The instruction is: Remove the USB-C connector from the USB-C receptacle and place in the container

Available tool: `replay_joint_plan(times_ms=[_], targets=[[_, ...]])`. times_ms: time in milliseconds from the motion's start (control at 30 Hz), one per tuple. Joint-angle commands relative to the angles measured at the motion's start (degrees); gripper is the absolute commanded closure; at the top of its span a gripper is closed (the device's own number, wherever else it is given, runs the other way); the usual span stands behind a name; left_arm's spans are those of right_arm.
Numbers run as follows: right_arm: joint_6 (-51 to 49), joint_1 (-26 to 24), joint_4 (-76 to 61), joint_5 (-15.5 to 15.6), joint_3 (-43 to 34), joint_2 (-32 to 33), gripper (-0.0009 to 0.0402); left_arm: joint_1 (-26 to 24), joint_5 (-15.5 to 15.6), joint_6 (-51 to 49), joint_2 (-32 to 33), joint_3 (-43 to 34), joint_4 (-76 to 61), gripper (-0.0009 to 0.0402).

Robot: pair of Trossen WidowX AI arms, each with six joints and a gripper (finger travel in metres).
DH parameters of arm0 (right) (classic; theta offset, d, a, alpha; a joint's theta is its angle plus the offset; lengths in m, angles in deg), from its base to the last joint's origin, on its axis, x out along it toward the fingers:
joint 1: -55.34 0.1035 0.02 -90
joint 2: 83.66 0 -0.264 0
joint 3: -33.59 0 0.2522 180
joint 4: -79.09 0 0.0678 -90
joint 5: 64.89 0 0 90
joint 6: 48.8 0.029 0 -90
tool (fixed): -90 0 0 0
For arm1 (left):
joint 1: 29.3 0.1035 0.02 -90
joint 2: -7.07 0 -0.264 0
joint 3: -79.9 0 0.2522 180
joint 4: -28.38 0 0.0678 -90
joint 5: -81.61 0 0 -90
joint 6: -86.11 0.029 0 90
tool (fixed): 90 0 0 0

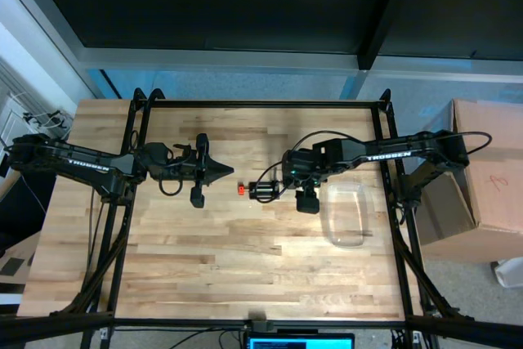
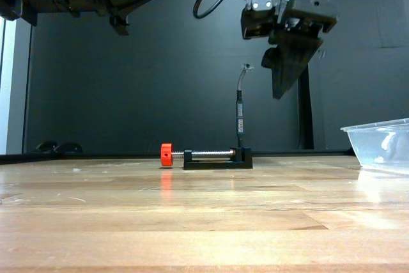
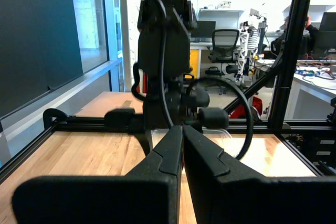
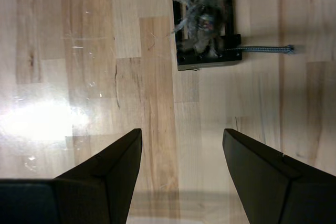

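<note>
The USB-C connector [image 2: 241,119] stands upright, plugged into the receptacle on a small black clamp [image 2: 217,158] with a red knob [image 2: 166,155]. Its short cable ends in a frayed tip [image 4: 202,17]. My right gripper [image 2: 279,91] hangs open above the connector and a little to its right, touching nothing; the right wrist view shows the clamp [image 4: 207,51] ahead of the spread fingers [image 4: 113,174]. The left gripper [image 1: 222,171] is shut and empty, raised high to the left of the clamp [image 1: 265,191]. The clear container [image 1: 347,217] lies right of the clamp.
A thin braided cable [image 4: 262,49] runs from the clamp across the wood. The black frame rails [image 1: 261,105] border the table. A cardboard box [image 1: 482,177] stands off the right edge. The container's wall [image 2: 383,145] shows at the low view's right.
</note>
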Motion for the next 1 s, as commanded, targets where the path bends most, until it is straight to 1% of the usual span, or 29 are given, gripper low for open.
replay_joint_plan(times_ms=[33,233,500,567,667,767,1000], targets=[[-0.5,0.0,0.8,0.0,0.1,1.7,0.0191,0.0,0.0,0.0,0.0,0.0,0.0,0.0393],[-0.9,0.0,2.3,0.0,0.1,3.9,0.0200,0.0,0.0,0.0,0.0,0.0,0.0,0.0393],[-0.9,0.0,2.8,0.0,0.0,4.7,0.0202,0.0,0.0,0.0,0.0,0.0,0.0,0.0393],[-0.7,0.0,3.1,-0.2,0.0,4.7,0.0208,0.0,0.0,0.0,0.0,0.0,0.0,0.0393],[-0.7,0.0,3.5,-0.7,0.0,4.7,0.0235,0.0,0.0,0.0,0.0,0.0,0.0,0.0393],[-0.9,-0.1,3.4,-1.5,0.0,4.7,0.0274,0.0,0.0,0.0,0.0,0.0,0.0,0.0393],[-1.0,-0.2,3.5,-1.5,0.1,4.7,0.0364,0.0,0.0,0.0,0.0,0.0,0.0,0.0393]])
